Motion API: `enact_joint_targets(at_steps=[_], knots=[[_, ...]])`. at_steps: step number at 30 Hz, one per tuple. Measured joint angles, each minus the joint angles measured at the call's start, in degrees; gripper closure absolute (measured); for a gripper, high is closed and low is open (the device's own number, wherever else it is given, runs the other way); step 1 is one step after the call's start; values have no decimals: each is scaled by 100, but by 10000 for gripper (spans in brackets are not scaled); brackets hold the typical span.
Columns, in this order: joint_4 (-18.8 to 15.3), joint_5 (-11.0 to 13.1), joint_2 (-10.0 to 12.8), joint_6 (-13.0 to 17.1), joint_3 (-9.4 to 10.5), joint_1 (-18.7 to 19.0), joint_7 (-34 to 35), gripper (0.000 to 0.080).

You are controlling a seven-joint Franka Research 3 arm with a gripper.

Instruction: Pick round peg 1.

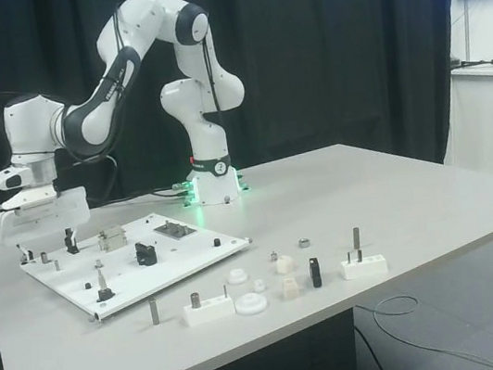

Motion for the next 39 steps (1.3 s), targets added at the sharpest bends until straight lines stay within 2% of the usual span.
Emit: enact_joint_targets(at_steps=[8, 20, 30, 39], knots=[[174, 0, 0, -114, 34, 142, 9, 3], [599, 96, -4, -652, 68, 534, 205, 3], [950, 147, -3, -1073, 103, 1048, 601, 3], [1098, 148, 0, -1170, 148, 1582, 970, 3]])
